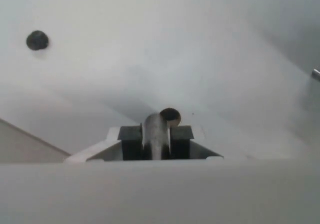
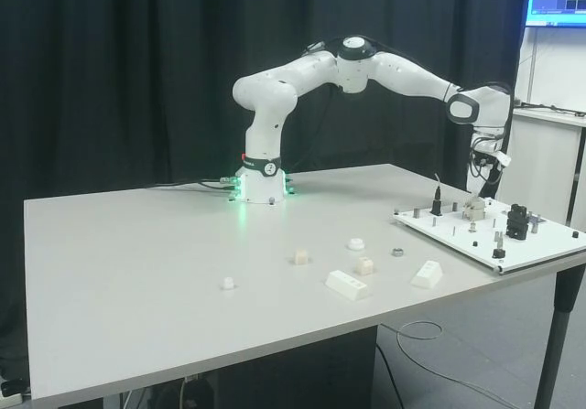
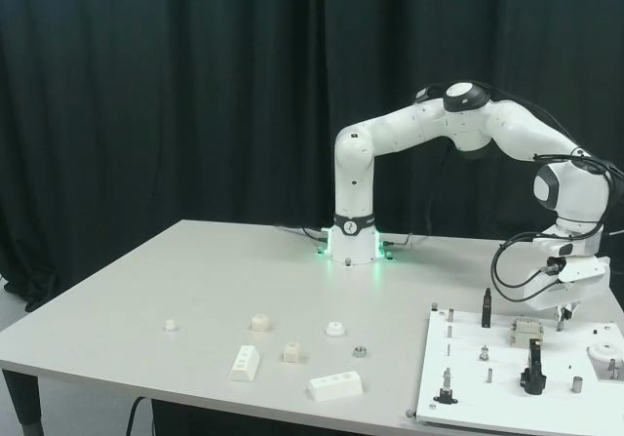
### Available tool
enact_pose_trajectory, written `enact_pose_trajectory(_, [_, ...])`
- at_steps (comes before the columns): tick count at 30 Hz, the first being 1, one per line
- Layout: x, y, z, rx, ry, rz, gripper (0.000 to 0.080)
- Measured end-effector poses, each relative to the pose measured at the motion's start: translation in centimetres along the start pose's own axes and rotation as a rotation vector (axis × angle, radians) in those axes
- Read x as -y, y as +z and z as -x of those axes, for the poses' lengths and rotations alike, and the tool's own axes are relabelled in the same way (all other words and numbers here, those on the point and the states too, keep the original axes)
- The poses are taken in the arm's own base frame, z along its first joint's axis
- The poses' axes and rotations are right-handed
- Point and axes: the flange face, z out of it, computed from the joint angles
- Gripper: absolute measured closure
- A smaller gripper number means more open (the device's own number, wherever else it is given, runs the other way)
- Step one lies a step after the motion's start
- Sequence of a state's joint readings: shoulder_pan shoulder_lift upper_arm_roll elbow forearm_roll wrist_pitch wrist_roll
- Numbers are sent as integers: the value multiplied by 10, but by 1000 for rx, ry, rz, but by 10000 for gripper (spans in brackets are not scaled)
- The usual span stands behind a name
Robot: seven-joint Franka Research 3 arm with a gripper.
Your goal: Insert round peg 3.
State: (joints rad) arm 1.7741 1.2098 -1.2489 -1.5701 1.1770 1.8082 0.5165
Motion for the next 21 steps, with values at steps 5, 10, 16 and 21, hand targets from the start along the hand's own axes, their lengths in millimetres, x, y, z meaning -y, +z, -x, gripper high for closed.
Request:
enact_pose_trajectory(5, [0, 0, -1, -8, 0, -4, 690])
enact_pose_trajectory(10, [-1, 0, -2, -15, 9, -7, 690])
enact_pose_trajectory(16, [-4, 0, -5, -27, 23, -11, 690])
enact_pose_trajectory(21, [-5, 0, -6, -32, 28, -13, 690])
